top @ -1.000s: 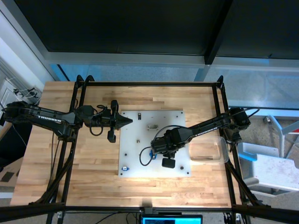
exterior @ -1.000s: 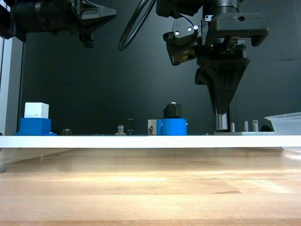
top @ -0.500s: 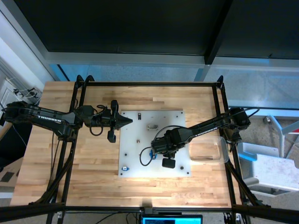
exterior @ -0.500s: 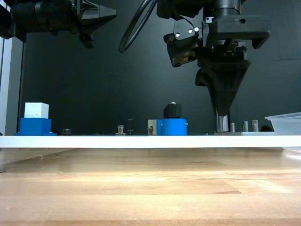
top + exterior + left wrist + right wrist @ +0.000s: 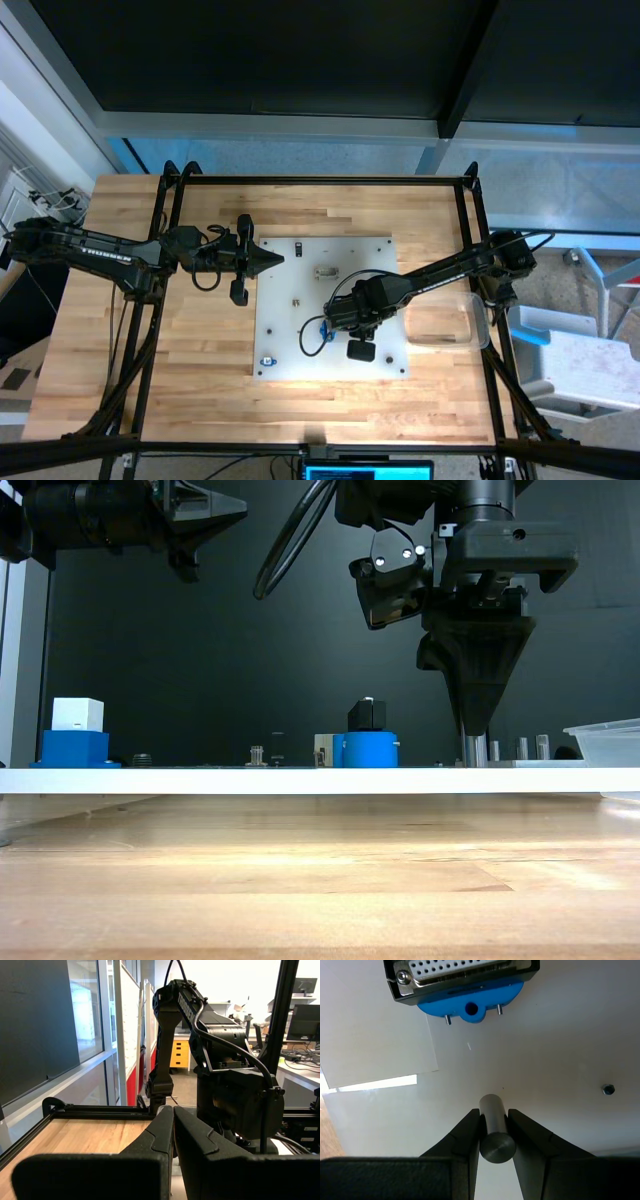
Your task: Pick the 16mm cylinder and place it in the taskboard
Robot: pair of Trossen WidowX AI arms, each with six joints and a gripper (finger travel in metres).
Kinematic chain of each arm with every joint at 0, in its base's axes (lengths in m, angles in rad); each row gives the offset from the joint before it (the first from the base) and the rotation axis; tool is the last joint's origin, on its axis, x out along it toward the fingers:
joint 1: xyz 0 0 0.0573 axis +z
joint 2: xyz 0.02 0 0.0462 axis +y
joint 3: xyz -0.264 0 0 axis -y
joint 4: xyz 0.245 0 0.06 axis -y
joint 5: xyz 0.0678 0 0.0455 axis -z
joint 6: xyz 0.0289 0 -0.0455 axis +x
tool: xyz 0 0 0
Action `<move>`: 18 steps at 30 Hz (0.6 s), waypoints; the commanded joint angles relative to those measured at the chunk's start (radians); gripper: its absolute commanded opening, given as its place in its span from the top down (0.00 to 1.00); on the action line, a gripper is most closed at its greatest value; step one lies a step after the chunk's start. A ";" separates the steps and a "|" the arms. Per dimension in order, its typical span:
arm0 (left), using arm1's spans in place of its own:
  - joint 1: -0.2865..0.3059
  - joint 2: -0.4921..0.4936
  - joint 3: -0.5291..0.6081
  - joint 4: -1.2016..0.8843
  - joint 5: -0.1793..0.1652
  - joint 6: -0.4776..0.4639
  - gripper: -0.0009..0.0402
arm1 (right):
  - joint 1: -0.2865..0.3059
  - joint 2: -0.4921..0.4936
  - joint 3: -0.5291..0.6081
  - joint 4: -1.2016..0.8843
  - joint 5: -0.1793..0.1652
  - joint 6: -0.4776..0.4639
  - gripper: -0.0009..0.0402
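The right claw (image 5: pixel 493 1116) is closed tight on the 16mm cylinder (image 5: pixel 495 1132). The peg is held straight up, likely so it can be slid down into a hole. Its bottom end is right at the white taskboard (image 5: pixel 560 1035), near the blue fitting (image 5: pixel 470 997). The left claw (image 5: pixel 173 1115) is pressed closed and parked high above the worktop (image 5: pixel 200 400).

Reading "TROSSEN" in white capitals up the black right arm (image 5: pixel 187 1005) in the left wrist view; showing white lettering along the left arm (image 5: pixel 95 252) from above, illegible.
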 commanded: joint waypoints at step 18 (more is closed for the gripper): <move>0.000 0.000 0.000 0.000 0.000 0.000 0.98 | 0.000 0.000 -0.019 0.019 0.003 -0.006 0.95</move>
